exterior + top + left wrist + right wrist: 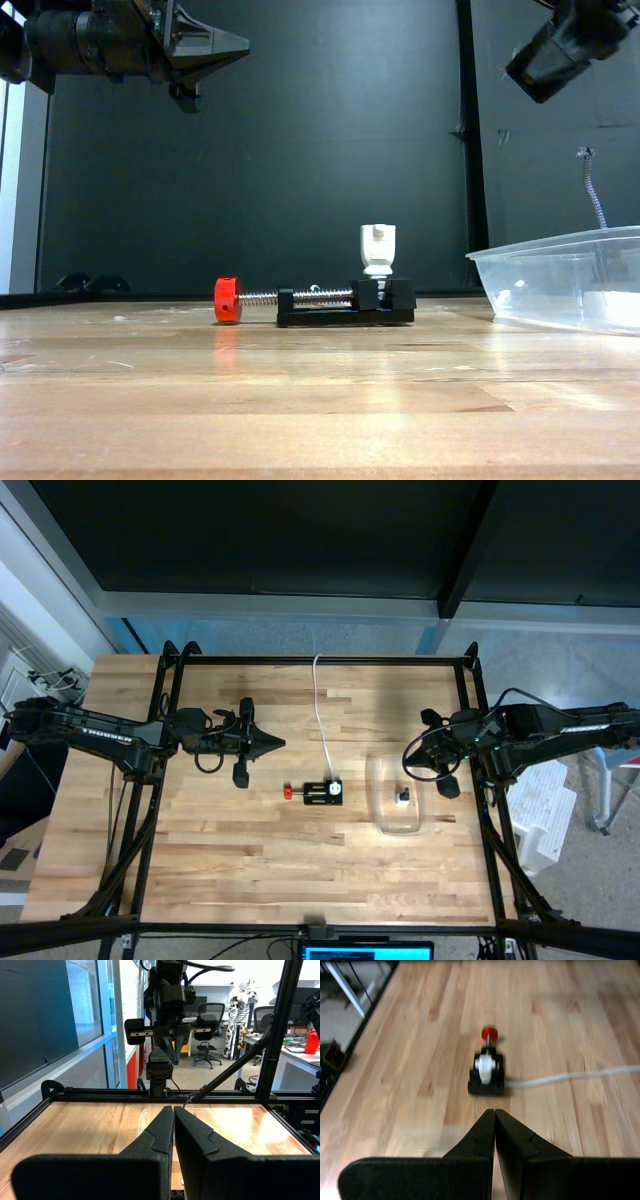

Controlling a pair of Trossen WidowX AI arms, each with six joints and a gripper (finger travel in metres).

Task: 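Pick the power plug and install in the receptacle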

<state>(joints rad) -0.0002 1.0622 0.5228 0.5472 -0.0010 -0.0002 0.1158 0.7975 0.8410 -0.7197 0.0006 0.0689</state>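
l tool level, r tool tilted; both high over table (tips together).

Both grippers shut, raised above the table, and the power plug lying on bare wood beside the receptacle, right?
No. The high view shows the power plug inside the clear tray, apart from the receptacle. Left gripper and right gripper are shut, raised above the table.
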